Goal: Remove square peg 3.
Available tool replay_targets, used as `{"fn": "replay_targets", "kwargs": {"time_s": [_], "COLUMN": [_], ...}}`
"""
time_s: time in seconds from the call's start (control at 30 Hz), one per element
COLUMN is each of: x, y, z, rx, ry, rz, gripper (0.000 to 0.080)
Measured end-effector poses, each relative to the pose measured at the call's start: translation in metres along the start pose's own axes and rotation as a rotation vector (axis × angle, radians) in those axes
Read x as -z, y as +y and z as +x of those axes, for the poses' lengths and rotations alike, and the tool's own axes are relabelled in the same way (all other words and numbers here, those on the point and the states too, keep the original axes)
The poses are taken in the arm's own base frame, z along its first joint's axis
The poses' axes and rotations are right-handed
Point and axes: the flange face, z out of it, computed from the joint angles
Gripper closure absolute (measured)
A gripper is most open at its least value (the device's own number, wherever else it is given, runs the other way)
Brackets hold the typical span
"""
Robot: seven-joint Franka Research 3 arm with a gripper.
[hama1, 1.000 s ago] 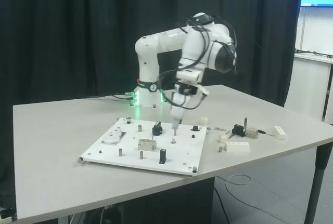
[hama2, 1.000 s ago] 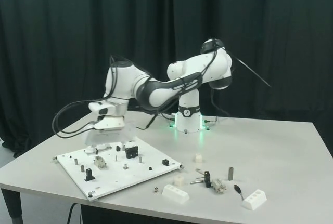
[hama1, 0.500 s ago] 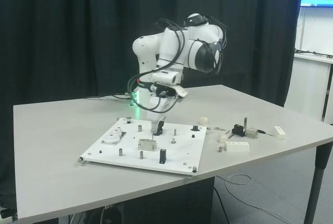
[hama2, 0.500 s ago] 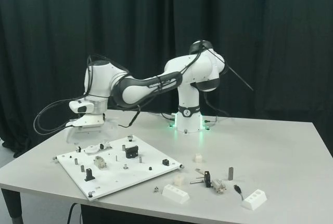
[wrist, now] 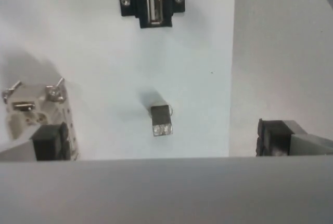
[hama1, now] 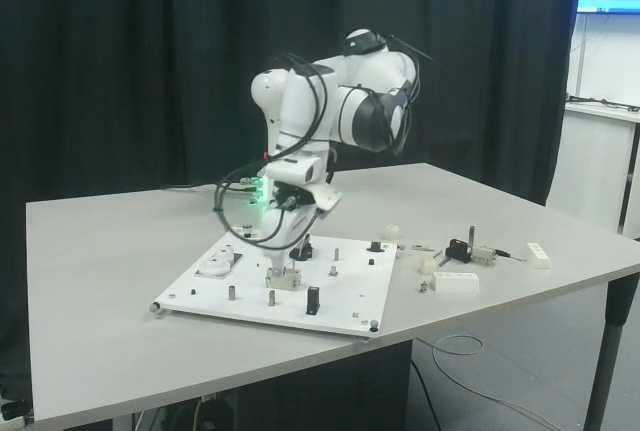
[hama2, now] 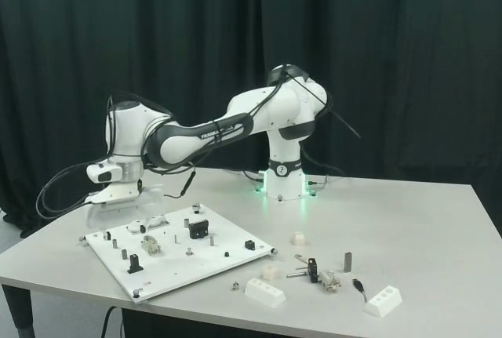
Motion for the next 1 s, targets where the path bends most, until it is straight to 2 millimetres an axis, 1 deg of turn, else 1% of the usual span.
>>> {"fn": "replay_targets", "kwargs": {"time_s": [0.43,0.73,1.0], "x": [-0.031,-0.049,-0.059], "y": [0.020,0.027,0.029], "z": [-0.004,-0.005,-0.004], "rx": [-0.014,-0.017,-0.011], "ry": [-0.027,-0.039,-0.048], "rz": [0.053,0.083,0.099], "gripper": [0.0003,0.0003,0.0003]}}
